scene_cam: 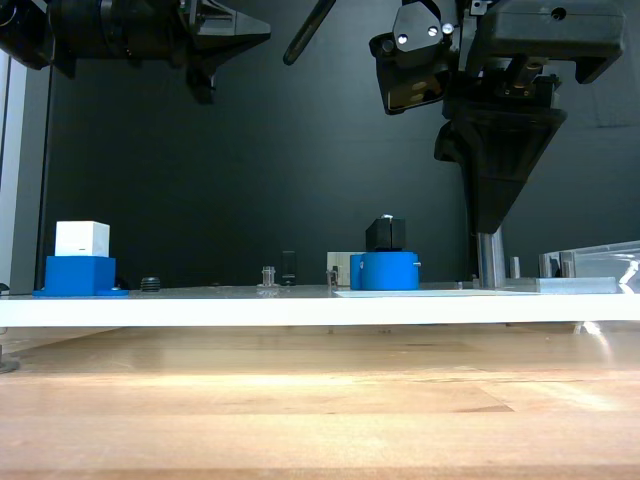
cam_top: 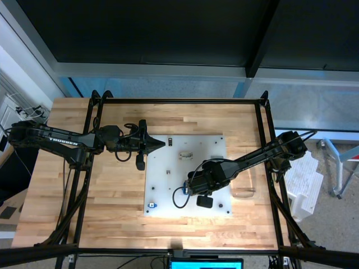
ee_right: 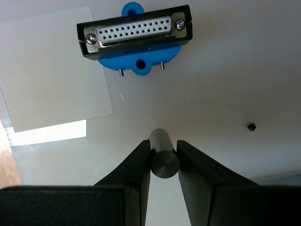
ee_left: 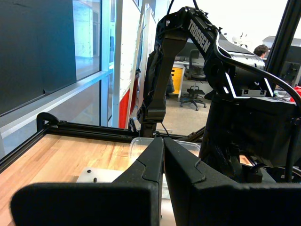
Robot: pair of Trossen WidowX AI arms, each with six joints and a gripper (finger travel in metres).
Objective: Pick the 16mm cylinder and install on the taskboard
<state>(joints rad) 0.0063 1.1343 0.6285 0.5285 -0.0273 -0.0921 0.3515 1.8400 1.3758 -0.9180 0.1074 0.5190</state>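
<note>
Up close, right gripper [ee_right: 163,147] clamps cylinder [ee_right: 164,163].

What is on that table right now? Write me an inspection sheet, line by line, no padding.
Surface: wooden tabletop carrying the taskboard.
Job's things: white taskboard flat mid-table. 16mm cylinder upright over the board, apart from the multi-pin connector. Cannot tell whether it is seated.
Clutter: clear tray beside the board's right edge.
Tools: left tool shut, empty, raised over the board's far left corner. Right tool shut on the cylinder.
Cables: black loop at the right arm's wrist.
Surroundings: black frame around the table; screen at the near edge.
</note>
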